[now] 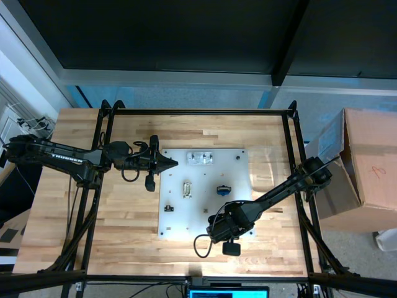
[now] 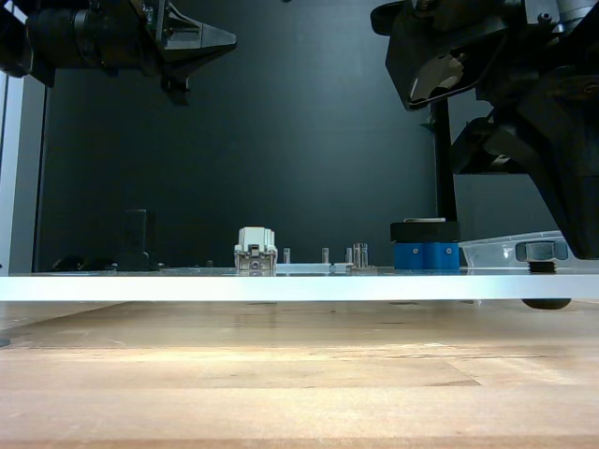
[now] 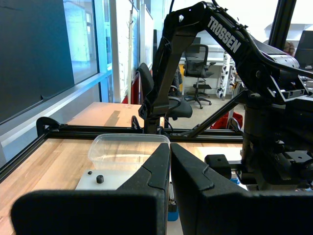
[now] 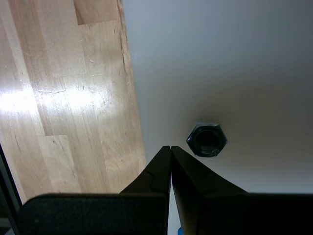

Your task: Unfasten the M12 nut and place it in the container

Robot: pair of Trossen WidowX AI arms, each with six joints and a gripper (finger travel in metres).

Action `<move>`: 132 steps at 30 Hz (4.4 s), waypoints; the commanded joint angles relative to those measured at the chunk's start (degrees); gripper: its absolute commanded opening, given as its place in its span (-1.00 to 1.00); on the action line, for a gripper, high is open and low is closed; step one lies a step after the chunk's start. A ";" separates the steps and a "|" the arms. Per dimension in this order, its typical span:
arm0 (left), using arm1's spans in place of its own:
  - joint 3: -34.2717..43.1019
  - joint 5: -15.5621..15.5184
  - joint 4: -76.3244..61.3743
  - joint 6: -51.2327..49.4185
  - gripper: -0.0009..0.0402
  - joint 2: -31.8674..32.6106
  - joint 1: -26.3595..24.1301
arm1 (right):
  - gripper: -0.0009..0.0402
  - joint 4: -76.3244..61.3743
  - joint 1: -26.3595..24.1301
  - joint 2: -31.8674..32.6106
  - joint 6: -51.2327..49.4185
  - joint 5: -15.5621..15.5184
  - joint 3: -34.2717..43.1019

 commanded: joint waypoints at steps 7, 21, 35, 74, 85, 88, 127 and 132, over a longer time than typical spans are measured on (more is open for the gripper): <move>0.00 0.00 0.02 0.02 -0.96 0.00 0.00 | -0.96 -12.66 0.00 -2.16 5.42 18.78 1.86; 0.00 0.00 0.02 0.02 -0.96 0.00 0.00 | -0.96 -7.54 0.02 -3.85 -3.41 -0.74 1.81; 0.00 0.00 0.02 0.02 -0.96 0.00 0.02 | -0.96 -1.20 0.22 0.00 -4.46 0.07 1.14; 0.00 0.00 0.00 0.02 -0.96 0.00 0.00 | 0.35 -8.37 -0.22 -3.91 22.29 7.54 4.26; 0.00 0.00 0.02 0.02 -0.96 0.00 0.00 | 0.46 -4.94 -0.28 1.27 21.84 7.56 3.08; 0.00 0.00 0.00 0.02 -0.96 0.00 0.00 | 0.38 -4.74 -0.28 2.01 21.81 7.54 2.93; 0.00 0.00 0.02 0.02 -0.96 0.00 0.00 | -0.90 -5.53 -0.74 -3.39 -12.72 7.34 2.49; 0.00 0.00 0.02 0.02 -0.96 0.00 0.00 | -0.90 -6.97 -2.03 -6.25 -13.73 7.34 2.49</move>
